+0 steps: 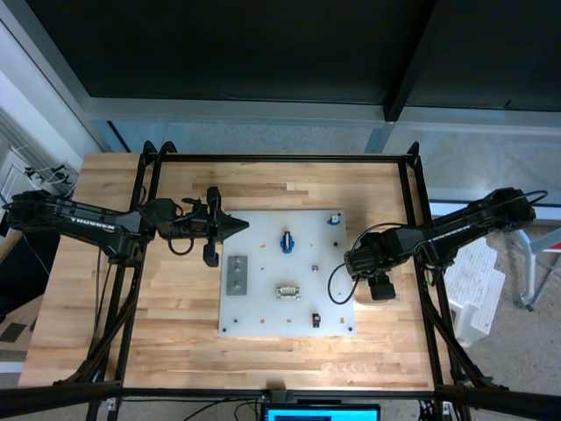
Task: Pick the HAN10E connector and install on the hub
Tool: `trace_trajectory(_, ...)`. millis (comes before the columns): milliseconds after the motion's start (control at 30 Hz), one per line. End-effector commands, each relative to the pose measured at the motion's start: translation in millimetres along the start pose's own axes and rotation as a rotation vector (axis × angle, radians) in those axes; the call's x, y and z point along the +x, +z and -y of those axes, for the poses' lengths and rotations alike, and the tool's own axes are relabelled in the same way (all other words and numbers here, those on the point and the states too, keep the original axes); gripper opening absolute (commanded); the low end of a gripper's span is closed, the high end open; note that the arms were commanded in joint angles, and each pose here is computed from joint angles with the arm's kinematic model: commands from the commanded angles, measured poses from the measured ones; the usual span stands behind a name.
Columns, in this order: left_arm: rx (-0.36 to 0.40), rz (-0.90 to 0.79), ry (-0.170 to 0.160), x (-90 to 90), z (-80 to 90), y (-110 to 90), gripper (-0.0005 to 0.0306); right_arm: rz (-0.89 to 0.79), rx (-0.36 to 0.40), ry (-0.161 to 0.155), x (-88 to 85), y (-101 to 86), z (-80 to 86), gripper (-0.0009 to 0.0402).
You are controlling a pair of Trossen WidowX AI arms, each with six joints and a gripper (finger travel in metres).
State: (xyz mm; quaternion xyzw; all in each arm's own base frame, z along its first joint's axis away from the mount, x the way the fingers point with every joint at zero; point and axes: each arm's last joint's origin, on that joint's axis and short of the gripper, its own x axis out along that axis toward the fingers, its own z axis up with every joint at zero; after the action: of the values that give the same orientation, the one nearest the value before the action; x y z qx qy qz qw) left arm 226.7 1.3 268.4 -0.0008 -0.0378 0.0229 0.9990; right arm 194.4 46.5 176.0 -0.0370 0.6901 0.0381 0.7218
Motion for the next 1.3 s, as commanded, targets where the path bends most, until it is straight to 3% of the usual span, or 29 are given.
trace_trajectory(33,0.0,0.001,0.0,0.0,0.0,0.2,0.0,0.004,0.0,0.0,-0.7,0.4,-0.1,0.0197)
trace_trajectory(300,0.0,0.001,0.0,0.0,0.0,0.2,0.0,0.001,0.001,0.002,-1.1,0.2,-0.2,0.0197)
trace_trajectory(467,0.0,0.001,0.0,0.0,0.0,0.2,0.0,-0.013,0.036,0.061,-6.8,-2.1,-1.7,0.0199)
trace_trajectory(633,0.0,0.0,0.0,0.1,0.0,0.1,0.0,0.024,0.063,0.066,-15.9,-7.3,-2.4,0.0235)
trace_trajectory(900,0.0,0.0,0.0,0.1,-0.1,0.1,0.0,0.034,0.1,0.06,-19.2,-13.0,-4.5,0.0307)
trace_trajectory(1167,0.0,0.0,0.0,0.1,0.0,0.1,0.0,0.028,0.155,0.015,-9.1,-18.2,-6.3,0.0314)
trace_trajectory(1300,0.0,0.001,0.0,0.0,0.0,0.2,0.0,0.032,0.172,0.018,-3.9,-18.5,-7.6,0.0314)
